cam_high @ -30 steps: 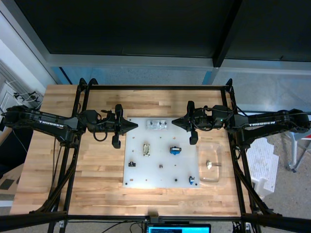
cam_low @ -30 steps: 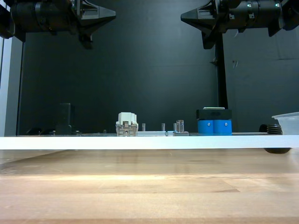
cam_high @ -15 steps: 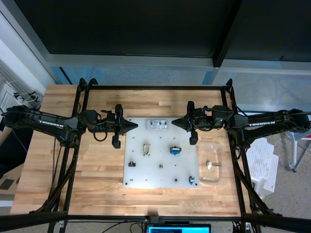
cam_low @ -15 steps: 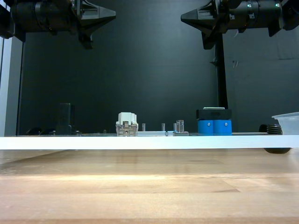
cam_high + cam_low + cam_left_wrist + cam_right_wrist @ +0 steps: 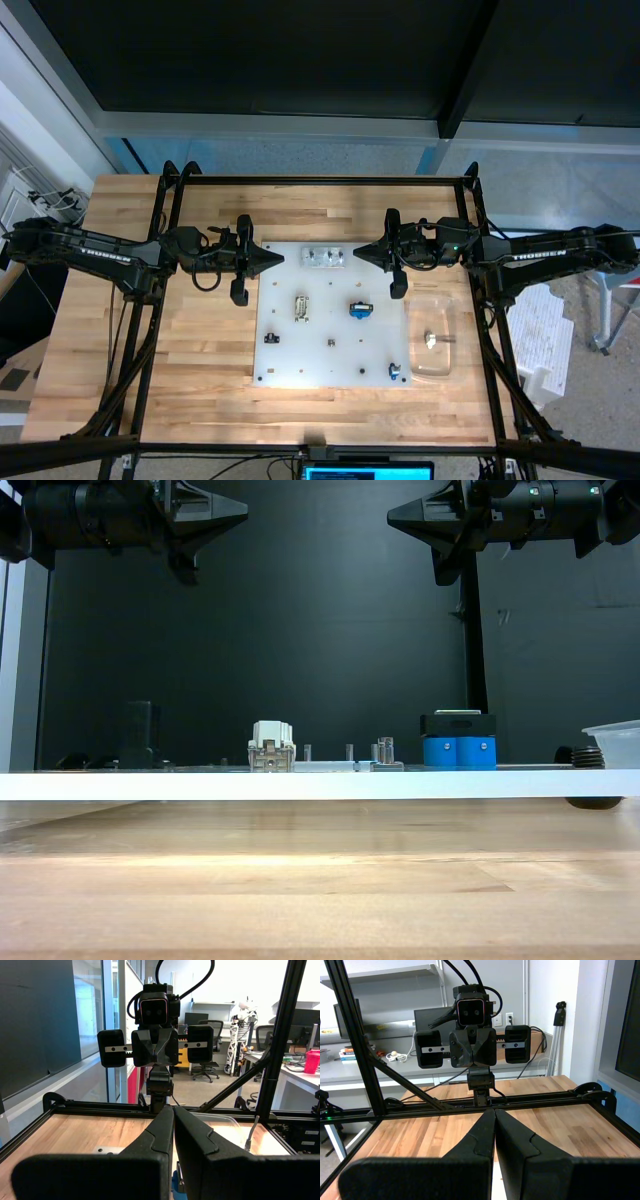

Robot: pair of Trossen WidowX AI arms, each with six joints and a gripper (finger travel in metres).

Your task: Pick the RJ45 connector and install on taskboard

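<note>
The wooden table (image 5: 200,380) carries a white board (image 5: 310,362) and a clear tray (image 5: 449,317). The left arm (image 5: 90,250) and right arm (image 5: 540,250) both read TROSSEN. The left gripper (image 5: 280,258) and right gripper (image 5: 357,253) are clenched and empty, high over the board's far edge. I cannot tell where the connector is.

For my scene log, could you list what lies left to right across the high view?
Left gripper above the board's far left → pale housing on the board → right gripper above its far right → blue jack → clear tray
</note>
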